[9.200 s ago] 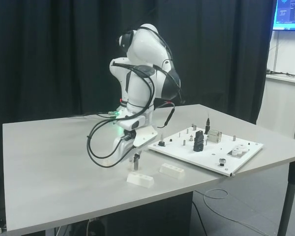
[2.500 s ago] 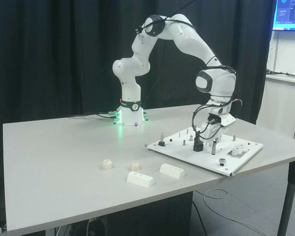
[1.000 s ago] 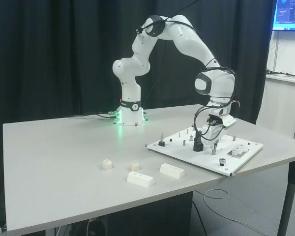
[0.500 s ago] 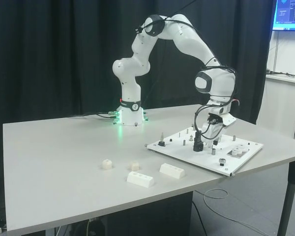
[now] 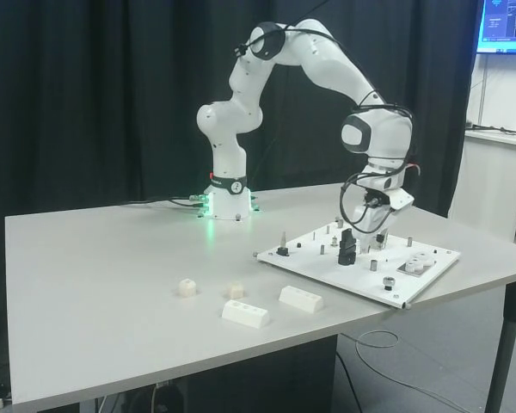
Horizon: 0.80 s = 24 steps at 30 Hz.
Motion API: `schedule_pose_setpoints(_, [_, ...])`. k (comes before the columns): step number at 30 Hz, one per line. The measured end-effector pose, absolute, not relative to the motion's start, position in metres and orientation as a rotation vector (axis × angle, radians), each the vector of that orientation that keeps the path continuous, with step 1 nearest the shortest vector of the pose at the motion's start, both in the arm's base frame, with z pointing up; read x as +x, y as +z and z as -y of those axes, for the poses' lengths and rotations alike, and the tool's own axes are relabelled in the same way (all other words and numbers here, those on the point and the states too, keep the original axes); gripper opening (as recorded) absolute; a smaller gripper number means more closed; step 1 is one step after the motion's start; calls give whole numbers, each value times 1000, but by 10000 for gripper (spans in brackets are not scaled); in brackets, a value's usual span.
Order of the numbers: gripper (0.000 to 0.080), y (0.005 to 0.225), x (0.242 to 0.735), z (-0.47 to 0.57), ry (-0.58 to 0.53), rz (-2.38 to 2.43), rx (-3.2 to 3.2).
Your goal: Insert round peg 4.
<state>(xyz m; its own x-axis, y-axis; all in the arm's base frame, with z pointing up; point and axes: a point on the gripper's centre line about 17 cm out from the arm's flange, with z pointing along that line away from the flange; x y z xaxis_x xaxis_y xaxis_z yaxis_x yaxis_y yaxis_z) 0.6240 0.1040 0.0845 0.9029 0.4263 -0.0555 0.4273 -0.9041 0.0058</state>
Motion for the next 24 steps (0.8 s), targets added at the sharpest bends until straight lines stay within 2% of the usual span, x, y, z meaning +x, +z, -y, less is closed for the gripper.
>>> schedule_pose_setpoints(13, [800, 103, 630, -106, -42, -676, 3053])
schedule_pose_setpoints(24, [800, 109, 634, -104, -35, -671, 3054])
